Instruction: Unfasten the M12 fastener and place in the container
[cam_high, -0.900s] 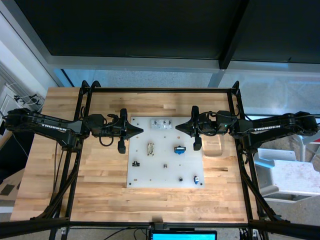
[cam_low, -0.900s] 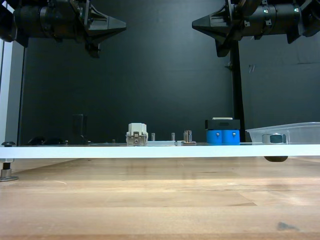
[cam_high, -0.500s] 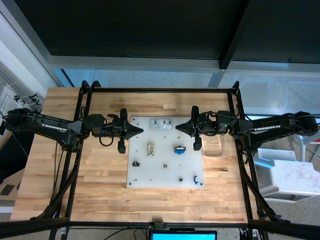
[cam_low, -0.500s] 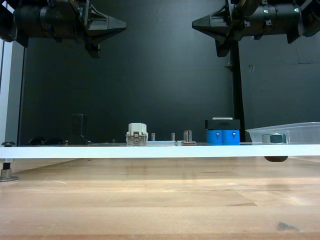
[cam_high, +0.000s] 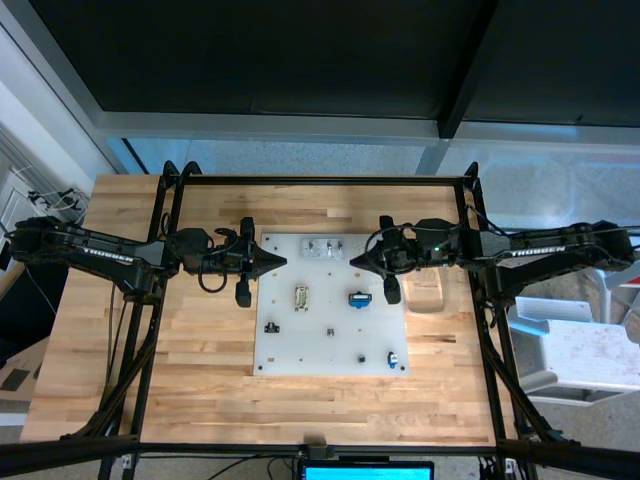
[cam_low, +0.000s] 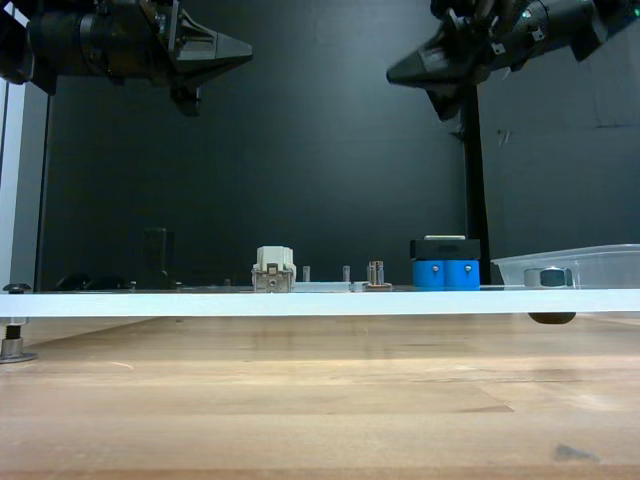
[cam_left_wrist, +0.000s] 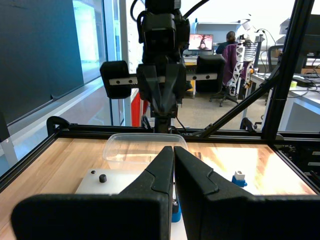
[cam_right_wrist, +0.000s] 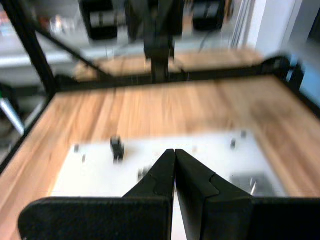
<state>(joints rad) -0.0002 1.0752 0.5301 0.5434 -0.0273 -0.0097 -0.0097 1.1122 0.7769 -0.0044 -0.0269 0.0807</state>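
The M12 fastener (cam_high: 363, 357) is a small dark nut on its stud near the white board's (cam_high: 300, 350) near right edge. In the low view the fastener (cam_low: 551, 276) shows in front of the container (cam_low: 600, 262). The translucent container (cam_high: 428, 295) lies just off the board's right edge, with nothing in it. My left gripper (cam_high: 283, 262) hovers shut and empty over the board's far left corner. My right gripper (cam_high: 352, 262) is shut and empty over the far right part, nose tilted down (cam_low: 390, 73), high above the fastener.
On the board stand a blue block (cam_high: 358, 298), a white connector (cam_high: 301, 298), a blue-and-white part (cam_high: 393, 358) and a small silver post (cam_low: 375, 272). A black frame (cam_high: 320, 181) rings the wooden table.
The right arm has shifted slightly left and pitched its gripper nose downward. The left arm and the fastener have not moved.
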